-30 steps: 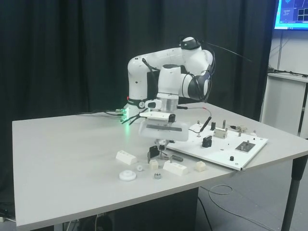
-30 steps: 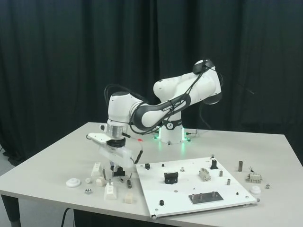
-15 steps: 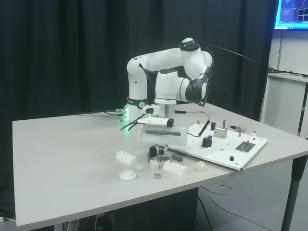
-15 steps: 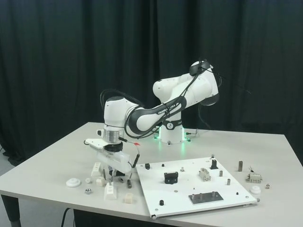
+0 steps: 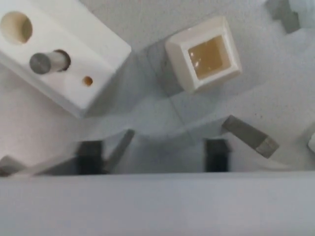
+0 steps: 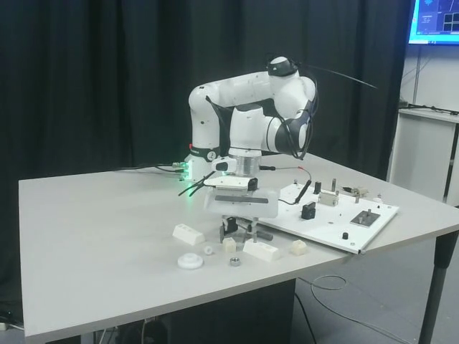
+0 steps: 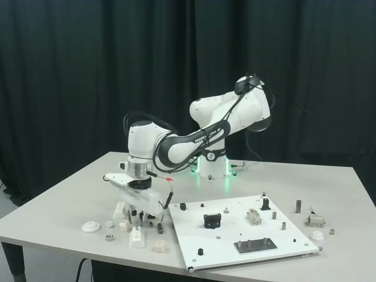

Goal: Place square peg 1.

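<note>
**A:** If the grey bar is square peg 1 (image 5: 248,135), as I take it to be, where does it lie?

**B:** Flat on the grey table (image 5: 147,19), on its side; it is near the hollow white block (image 5: 203,53) but apart from it, on the side of that block away from the long white block (image 5: 74,54) with the round pin in it.

**A:** And the gripper (image 5: 153,155)?

**B:** Its black fingers (image 5: 91,156) are spread, with only bare table between them; it pinches nothing. It hangs low, just by the hollow white block; the peg lies just outside one fingertip, and I cannot tell if it touches.

**A:** So how should the step be finished well?

**B:** I judge the peg already set down, so what is left is to get clear; lift straight up and keep the fingers spread; a sideways drift could brush the peg and push it toward the hollow white block; go slowly until the tips are above it.

**A:** How does the peg look?

**B:** Short, straight and grey; flat sides with a square end face turned away from the hollow white block; being flat-sided, it should stay put and not roll; it lies askew to that block's edges.
</note>
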You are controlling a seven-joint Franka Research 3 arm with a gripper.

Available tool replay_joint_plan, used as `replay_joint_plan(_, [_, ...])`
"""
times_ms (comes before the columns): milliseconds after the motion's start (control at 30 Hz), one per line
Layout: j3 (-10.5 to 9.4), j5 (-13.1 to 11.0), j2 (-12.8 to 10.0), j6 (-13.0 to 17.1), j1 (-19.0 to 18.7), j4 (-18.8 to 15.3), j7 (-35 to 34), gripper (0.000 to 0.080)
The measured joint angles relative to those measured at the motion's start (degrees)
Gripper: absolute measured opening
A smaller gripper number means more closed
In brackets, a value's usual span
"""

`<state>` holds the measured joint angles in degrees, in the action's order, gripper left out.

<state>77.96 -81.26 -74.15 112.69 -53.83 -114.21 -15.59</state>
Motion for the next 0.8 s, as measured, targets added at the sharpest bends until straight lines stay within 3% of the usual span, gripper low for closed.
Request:
replay_joint_plan(100, [0.01, 0.0, 0.0, 0.0, 0.19, 0.23, 0.12, 0.01])
replay_joint_plan(133, [0.03, 0.0, 0.0, 0.0, 0.25, 0.31, 0.13, 0.0662])
replay_joint_plan(300, [0.25, 0.0, 0.0, 0.0, 0.54, 0.67, 0.22, 0.0662])
replay_joint_plan(333, [0.31, 0.0, 0.0, 0.0, 0.6, 0.76, 0.25, 0.0775])
replay_joint_plan(800, [1.97, 0.32, 0.0, -0.75, 0.94, 1.62, 0.82, 0.0795])
